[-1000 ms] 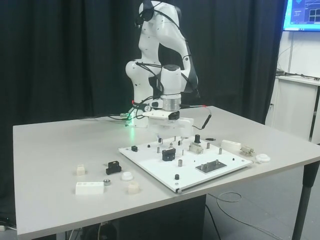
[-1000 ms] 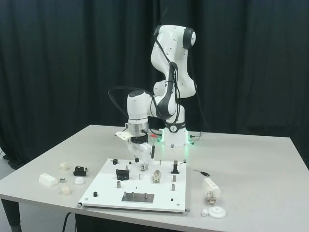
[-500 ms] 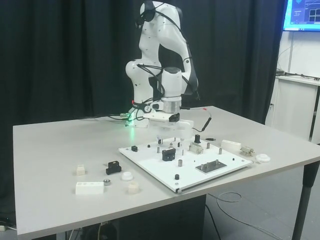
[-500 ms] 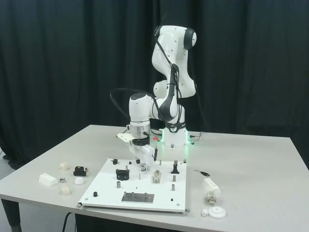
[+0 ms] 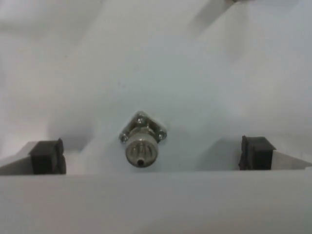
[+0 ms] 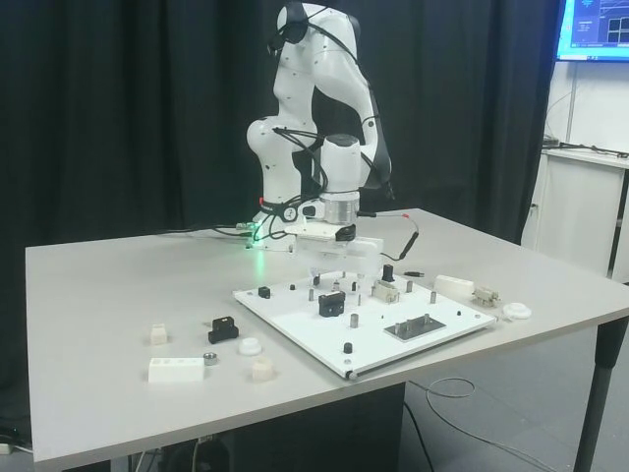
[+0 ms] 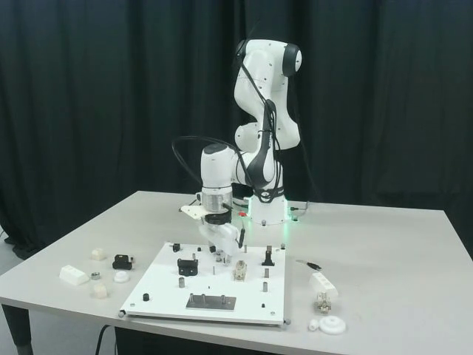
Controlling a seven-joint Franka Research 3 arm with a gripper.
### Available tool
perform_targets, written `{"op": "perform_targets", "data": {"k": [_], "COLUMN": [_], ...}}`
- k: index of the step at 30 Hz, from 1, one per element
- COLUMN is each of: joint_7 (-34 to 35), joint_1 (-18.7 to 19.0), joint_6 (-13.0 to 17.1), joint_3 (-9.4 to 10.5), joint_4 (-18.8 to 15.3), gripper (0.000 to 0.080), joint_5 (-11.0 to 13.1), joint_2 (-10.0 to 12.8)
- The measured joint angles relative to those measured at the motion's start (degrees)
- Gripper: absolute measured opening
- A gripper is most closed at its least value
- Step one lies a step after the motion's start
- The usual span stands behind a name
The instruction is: Remove BNC.
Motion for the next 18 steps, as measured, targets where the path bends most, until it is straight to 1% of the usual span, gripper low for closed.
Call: {"op": "perform_targets", "data": {"k": [10,15,18], "joint_7": [-0.20,-1.23,-2.07], "joint_1": [-0.22,-0.34,-0.42], "joint_6": [0.62,0.70,0.70], "joint_3": [0.00,-0.01,-0.01], "joint_4": [-0.03,-0.05,-0.09], "gripper": [0.0800,0.0800,0.0800], "joint_5": [0.68,1.46,1.53], "joint_2": [0.00,0.00,0.00]}}
